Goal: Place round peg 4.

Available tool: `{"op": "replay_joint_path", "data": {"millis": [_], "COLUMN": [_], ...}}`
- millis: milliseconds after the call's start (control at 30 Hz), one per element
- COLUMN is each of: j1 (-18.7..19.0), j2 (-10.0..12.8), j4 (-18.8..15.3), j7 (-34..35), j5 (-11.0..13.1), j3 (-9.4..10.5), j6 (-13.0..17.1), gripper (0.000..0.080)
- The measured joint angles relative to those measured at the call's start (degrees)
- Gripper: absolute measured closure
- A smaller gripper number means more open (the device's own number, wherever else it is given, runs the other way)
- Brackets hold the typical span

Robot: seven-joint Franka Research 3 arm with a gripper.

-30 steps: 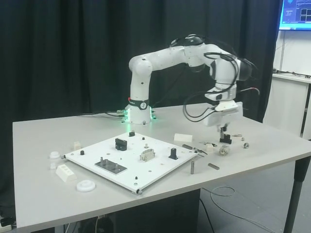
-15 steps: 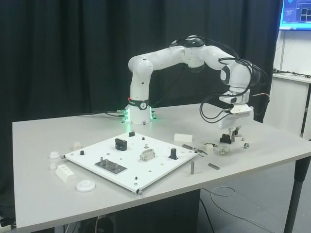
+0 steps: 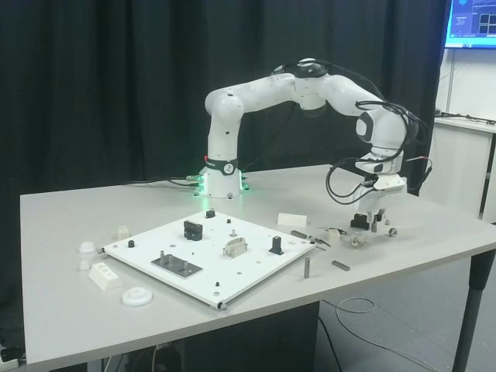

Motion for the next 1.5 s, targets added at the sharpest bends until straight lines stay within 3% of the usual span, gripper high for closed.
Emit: {"op": "replay_joint_path", "data": {"millis": [500,533,833,867,1067,1500], "j1": [-3.1,-3.3,-4.4,-4.4,-4.7,-4.8], "j2": [0.0,0.0,-0.5,-0.7,-1.8,-2.0], "j4": [2.6,2.8,4.7,4.8,5.6,6.8], "j7": [2.0,2.1,3.2,3.2,3.6,3.6], "j5": [-0.6,-0.8,-2.7,-3.0,-4.4,-4.5], "j3": [2.18,2.18,1.61,1.46,0.35,-2.82], "j6": [-0.1,-0.1,-2.3,-2.7,-5.5,-9.9], "gripper": [0.0652,0.0544,0.0544,0.0035,0.0010,0.0003]}}
